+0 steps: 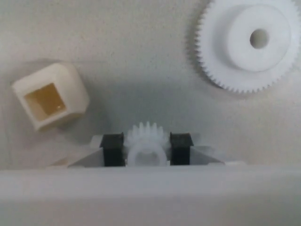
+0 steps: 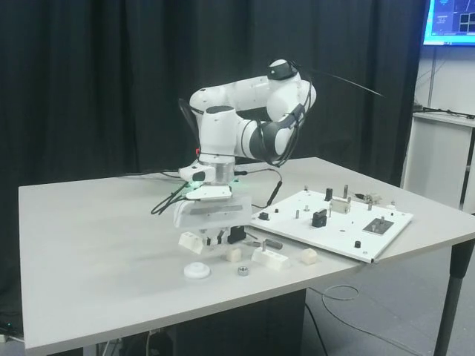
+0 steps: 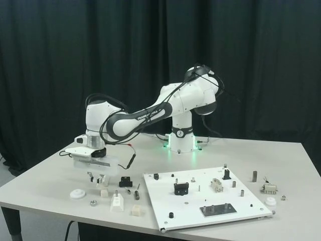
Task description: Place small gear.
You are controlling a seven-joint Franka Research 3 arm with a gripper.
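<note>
The small white gear point(image 1: 147, 137) sits between my two black fingertips, and my gripper point(image 1: 147, 149) is shut on it. In the room views the gripper point(image 2: 225, 236) point(image 3: 98, 178) hangs low over the table's front part, to the side of the white assembly board point(image 2: 335, 231) point(image 3: 193, 211). Both room views hide the gear behind the fingers. Below the gripper, the wrist view shows bare grey table.
A large white gear point(image 1: 249, 42) point(image 2: 197, 271) point(image 3: 76, 193) lies flat on the table close by. A hollow square block point(image 1: 51, 96) point(image 2: 233, 254) point(image 3: 104, 193) lies near the fingers. Other small parts point(image 2: 269, 258) and a nut point(image 2: 242, 271) lie along the front edge.
</note>
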